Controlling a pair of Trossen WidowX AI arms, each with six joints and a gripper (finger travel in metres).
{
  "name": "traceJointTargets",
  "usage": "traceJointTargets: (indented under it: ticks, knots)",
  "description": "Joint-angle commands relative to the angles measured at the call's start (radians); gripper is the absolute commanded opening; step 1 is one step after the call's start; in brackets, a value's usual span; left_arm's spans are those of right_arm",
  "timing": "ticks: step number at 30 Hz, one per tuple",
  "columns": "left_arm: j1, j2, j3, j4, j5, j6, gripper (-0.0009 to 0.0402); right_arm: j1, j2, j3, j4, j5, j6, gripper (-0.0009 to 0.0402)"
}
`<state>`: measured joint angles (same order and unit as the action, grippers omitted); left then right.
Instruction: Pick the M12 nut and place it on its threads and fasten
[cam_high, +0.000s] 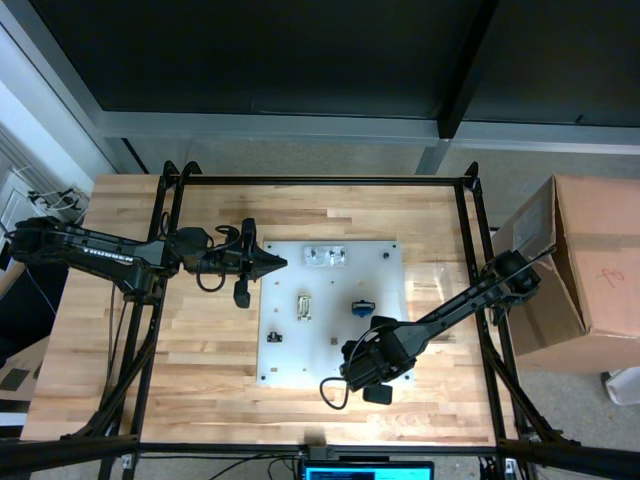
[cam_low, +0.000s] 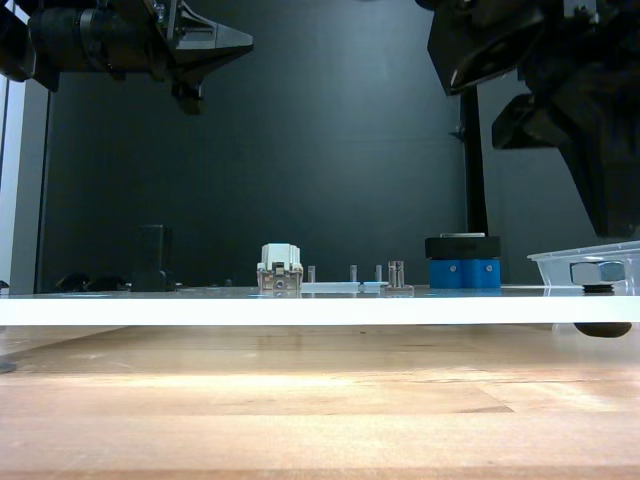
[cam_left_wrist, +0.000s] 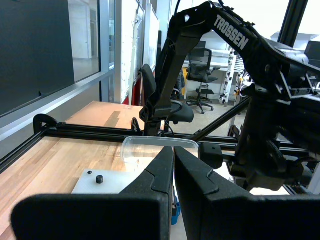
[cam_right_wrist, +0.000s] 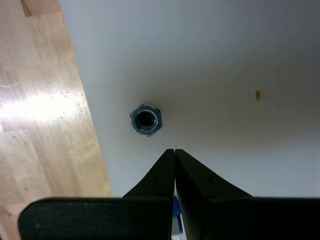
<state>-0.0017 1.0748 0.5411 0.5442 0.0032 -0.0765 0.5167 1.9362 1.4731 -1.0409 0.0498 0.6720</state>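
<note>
Observe M12 nut (cam_right_wrist: 145, 120) lying free on its black stud (cam_low: 600, 289), near right edge of white board (cam_right_wrist: 215, 60). Note right gripper (cam_right_wrist: 174, 151) poised above nut, fingers pressed together, holding nothing. Find left gripper (cam_left_wrist: 173, 150) raised over board's left edge, fingers likewise together.

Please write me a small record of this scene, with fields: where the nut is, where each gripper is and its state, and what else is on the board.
Part: M12 nut sits on its stud, held by no gripper; a thin black band shows under it in the low view.
Right arm: right gripper shut on nothing, raised above the white board, tips apart from the nut.
Left arm: left gripper shut, empty, raised over the board's far left part.
Also there: clear tray, blue block.
</note>
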Motion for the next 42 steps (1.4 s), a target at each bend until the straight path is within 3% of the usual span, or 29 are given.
traceJointTargets:
  ticks: [1, 16, 19, 22, 24, 33, 42]
  knots:
    - [0.0, 0.0, 0.0, 0.0, 0.0, 0.0, 0.0, 0.0, -0.001, -0.024, 0.042, 0.002, 0.0, 0.0]
    - [0.0, 0.0, 0.0, 0.0, 0.0, 0.0, 0.0, 0.001, 0.003, -0.044, 0.09, -0.003, 0.023, 0.0]
    - [0.0, 0.0, 0.0, 0.0, 0.0, 0.0, 0.0, 0.001, 0.003, -0.044, 0.097, -0.037, 0.023, 0.0]
    - [0.0, 0.0, 0.0, 0.0, 0.0, 0.0, 0.0, 0.001, 0.003, -0.051, 0.127, -0.155, -0.014, 0.0]
    - [0.0, 0.0, 0.0, 0.0, 0.0, 0.0, 0.0, 0.001, 0.003, -0.051, 0.124, -0.201, -0.04, 0.0]
    - [0.0, 0.0, 0.0, 0.0, 0.0, 0.0, 0.0, 0.001, -0.001, -0.042, 0.074, -0.037, -0.026, 0.0]
    - [0.0, 0.0, 0.0, 0.0, 0.0, 0.0, 0.0, 0.0, 0.001, -0.043, 0.077, 0.04, -0.028, 0.0]
